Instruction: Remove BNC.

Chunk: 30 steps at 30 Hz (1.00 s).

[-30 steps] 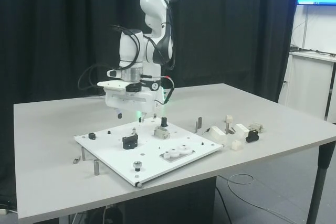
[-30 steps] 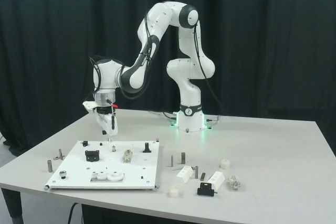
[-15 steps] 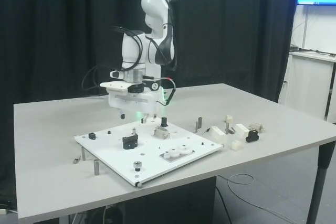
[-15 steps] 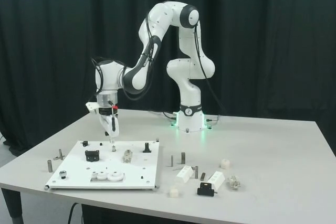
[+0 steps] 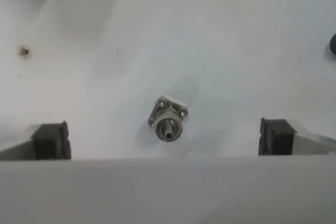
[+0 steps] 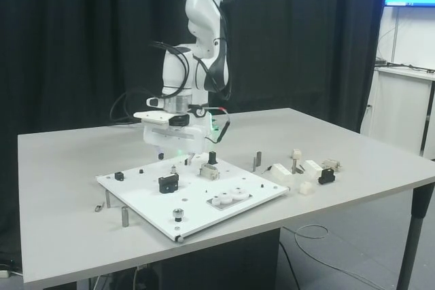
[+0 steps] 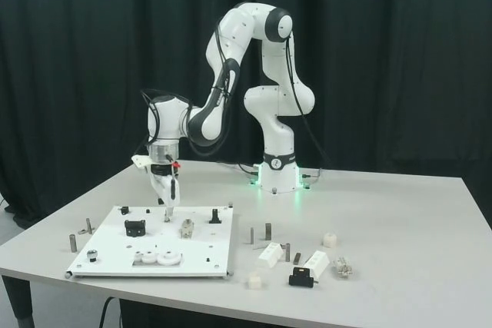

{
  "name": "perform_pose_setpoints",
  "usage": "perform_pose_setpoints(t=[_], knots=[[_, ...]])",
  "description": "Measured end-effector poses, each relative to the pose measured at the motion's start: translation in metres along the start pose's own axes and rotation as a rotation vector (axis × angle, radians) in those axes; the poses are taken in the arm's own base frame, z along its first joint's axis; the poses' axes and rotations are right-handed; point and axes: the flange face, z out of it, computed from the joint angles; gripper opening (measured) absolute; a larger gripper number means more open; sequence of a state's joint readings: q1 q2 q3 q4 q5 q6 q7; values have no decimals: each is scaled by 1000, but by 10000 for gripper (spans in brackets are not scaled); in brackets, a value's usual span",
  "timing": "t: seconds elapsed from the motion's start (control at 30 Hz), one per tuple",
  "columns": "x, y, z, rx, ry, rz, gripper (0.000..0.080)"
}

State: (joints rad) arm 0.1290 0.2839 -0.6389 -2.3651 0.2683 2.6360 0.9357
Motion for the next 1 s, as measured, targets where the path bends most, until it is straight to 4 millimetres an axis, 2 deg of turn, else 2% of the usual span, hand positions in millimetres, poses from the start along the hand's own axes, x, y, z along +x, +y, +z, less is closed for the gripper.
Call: perform_pose_setpoints(t=[1.0], knots=[[-6, 3, 27, 6, 46, 9, 800]])
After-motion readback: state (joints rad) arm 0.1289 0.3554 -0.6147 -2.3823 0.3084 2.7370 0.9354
